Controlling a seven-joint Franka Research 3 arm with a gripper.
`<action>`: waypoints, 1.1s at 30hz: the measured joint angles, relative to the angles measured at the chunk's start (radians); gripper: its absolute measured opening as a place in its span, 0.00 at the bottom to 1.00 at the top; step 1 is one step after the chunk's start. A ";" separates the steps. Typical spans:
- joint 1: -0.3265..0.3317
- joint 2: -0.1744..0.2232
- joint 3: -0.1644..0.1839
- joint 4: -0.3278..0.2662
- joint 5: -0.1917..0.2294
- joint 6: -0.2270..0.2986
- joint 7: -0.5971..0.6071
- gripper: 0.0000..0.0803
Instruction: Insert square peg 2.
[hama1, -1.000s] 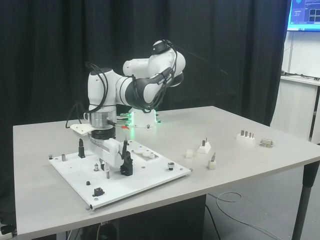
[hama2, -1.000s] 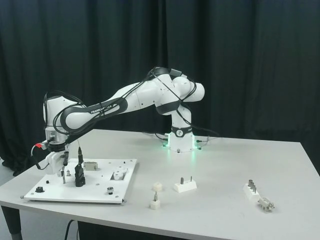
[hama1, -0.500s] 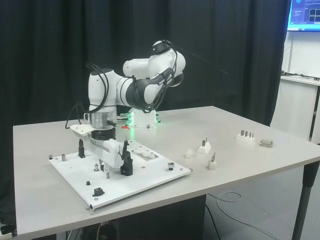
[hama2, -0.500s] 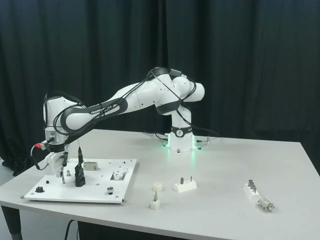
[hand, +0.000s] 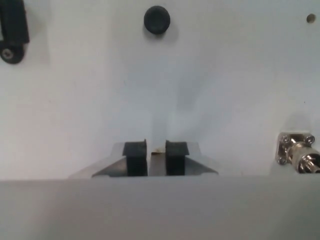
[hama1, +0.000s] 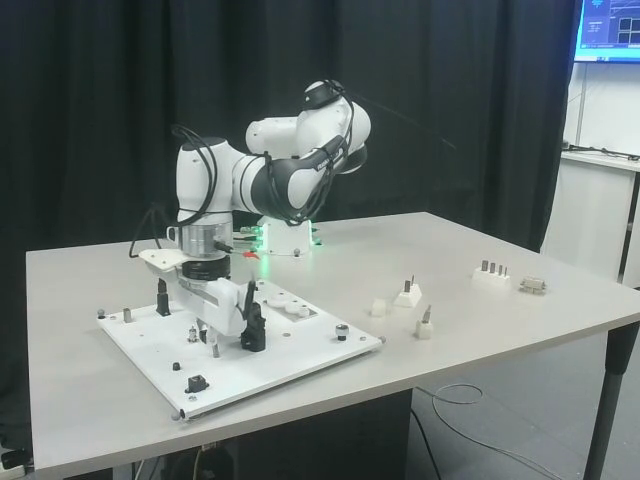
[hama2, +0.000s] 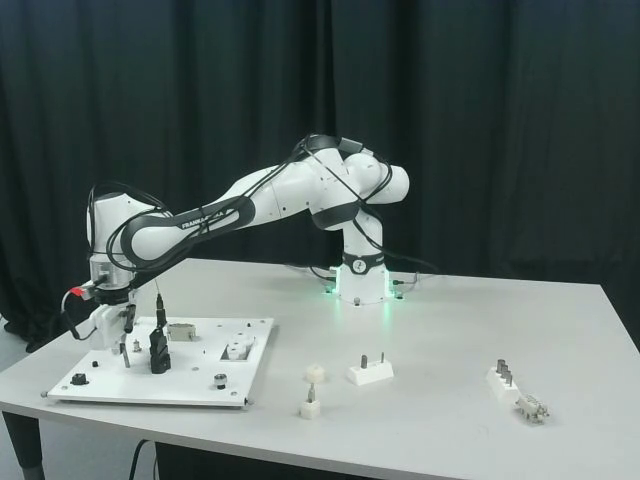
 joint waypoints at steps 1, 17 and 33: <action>0.000 0.000 0.000 0.001 -0.002 -0.001 -0.003 0.09; 0.002 -0.003 0.001 0.010 -0.021 -0.020 -0.052 0.09; 0.002 -0.003 0.002 0.013 -0.027 -0.022 -0.076 0.09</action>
